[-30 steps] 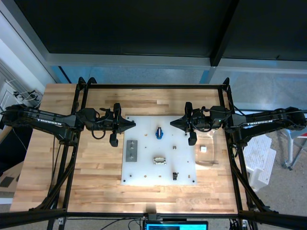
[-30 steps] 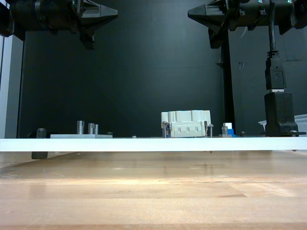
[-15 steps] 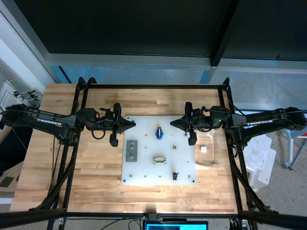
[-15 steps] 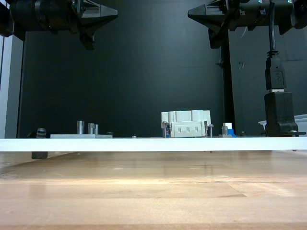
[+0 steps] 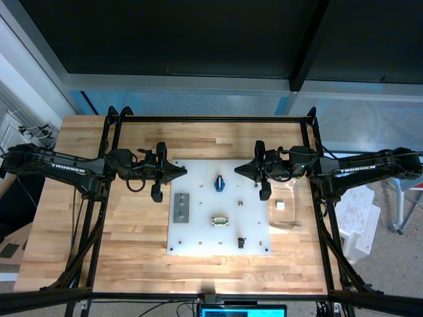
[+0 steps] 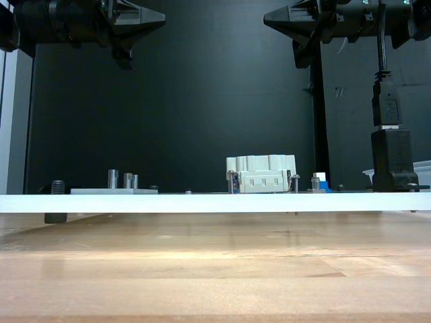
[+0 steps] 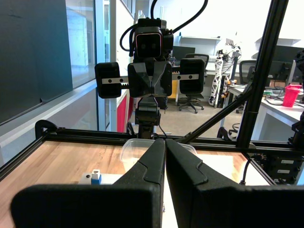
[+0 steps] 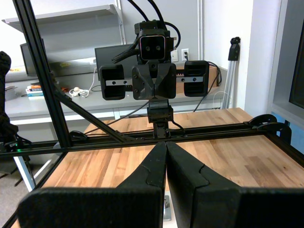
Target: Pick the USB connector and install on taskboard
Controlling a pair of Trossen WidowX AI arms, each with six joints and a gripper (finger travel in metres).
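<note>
- Fingers point(image 7: 149, 166) of L gripper point(image 5: 184, 172) pressed together, empty; R gripper point(image 5: 238, 168) same. Both parked high above board point(image 5: 198, 231) edges, out of the way.
- USB point(image 6: 389, 111) stands upright well below R fingers point(image 8: 152, 166); I reckon it's prob plugged in.

The taskboard point(image 5: 198, 232) is plain white and lies on a table point(image 5: 132, 254) of pale wood, striped in lighter and browner planks, inside a black frame point(image 5: 211, 119). On the taskboard stand a grey metal block point(image 5: 181, 207), a blue part point(image 5: 219, 183), a beige connector point(image 5: 220, 221) and a small black socket point(image 5: 241, 242), and just beside its right edge sits a white cube point(image 5: 280, 205). The left gripper point(image 5: 182, 172), over the taskboard's far left corner, and the right gripper point(image 5: 238, 168), over the right part of its far edge, are black all over, jaws included.
</note>
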